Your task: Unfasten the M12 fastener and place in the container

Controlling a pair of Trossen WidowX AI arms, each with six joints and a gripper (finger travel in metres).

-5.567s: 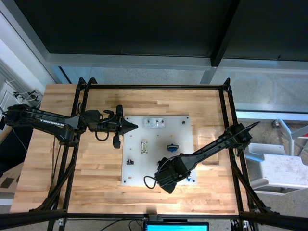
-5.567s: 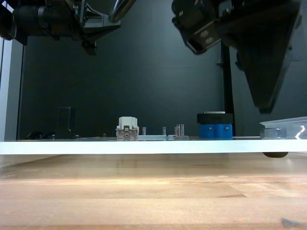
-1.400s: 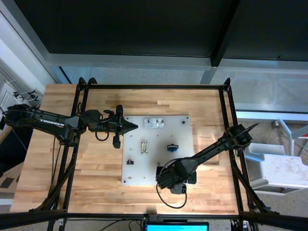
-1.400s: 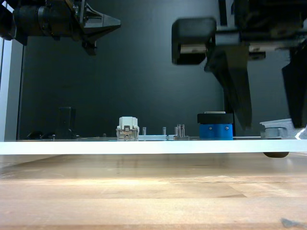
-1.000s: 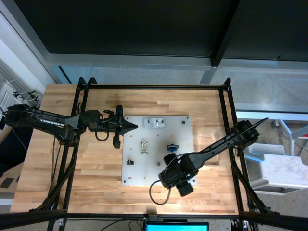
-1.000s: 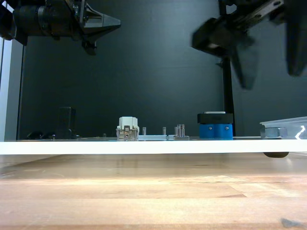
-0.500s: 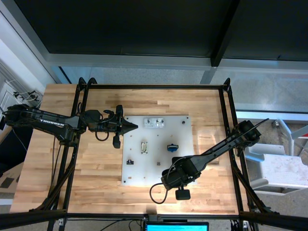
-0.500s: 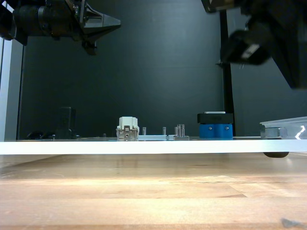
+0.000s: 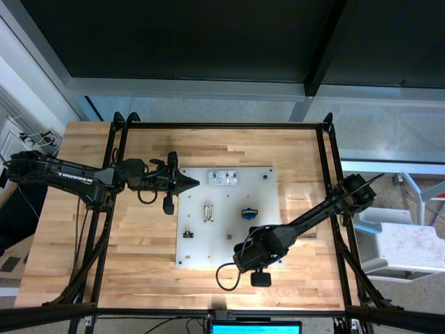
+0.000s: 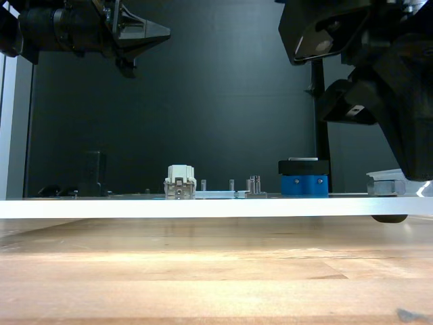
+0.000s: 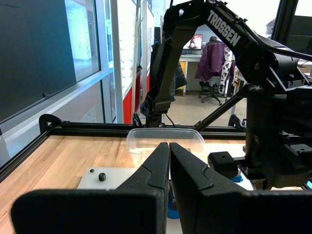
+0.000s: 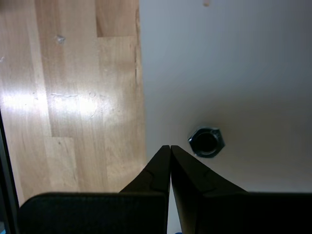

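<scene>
Two arms are counted, the left arm [image 9: 69, 178] and the right arm [image 9: 306, 219], each with one pair of jaws. The left jaws are pressed together and raised beside the far left edge of the one white board [image 9: 198, 250]. The right jaws are pressed together, with nothing between them, over the board's near right part. One nut [image 12: 206, 142] is seen just beside the right jaws' tips. One clear bin [image 9: 299, 198] is counted to the right of the right jaws. One blue block [image 9: 249, 213], one beige connector [image 9: 208, 212] and one black post [image 9: 264, 176] are counted beyond them. One desk [image 9: 139, 278] is seen.
</scene>
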